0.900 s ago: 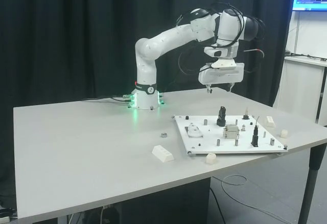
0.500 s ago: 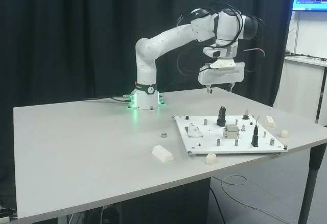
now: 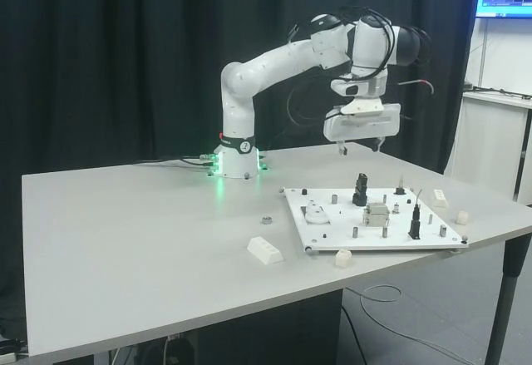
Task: Remove USB.
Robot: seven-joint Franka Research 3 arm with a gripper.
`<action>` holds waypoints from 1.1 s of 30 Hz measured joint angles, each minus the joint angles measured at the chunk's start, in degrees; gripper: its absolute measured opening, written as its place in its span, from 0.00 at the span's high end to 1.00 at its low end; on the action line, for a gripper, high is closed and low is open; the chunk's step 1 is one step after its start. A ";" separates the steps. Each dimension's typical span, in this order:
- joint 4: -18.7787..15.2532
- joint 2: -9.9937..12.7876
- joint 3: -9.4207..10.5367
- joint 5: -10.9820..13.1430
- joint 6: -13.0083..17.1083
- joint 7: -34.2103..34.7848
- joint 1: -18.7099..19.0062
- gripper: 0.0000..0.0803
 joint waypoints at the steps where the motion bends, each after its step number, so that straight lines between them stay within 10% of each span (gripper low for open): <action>1: 0.05 -0.08 0.04 0.25 0.13 0.60 -0.08 0.00; 16: 4.40 -0.28 2.35 6.43 6.96 11.80 -3.22 0.00; 33: 19.16 -0.33 8.93 9.11 12.73 18.99 -14.37 0.00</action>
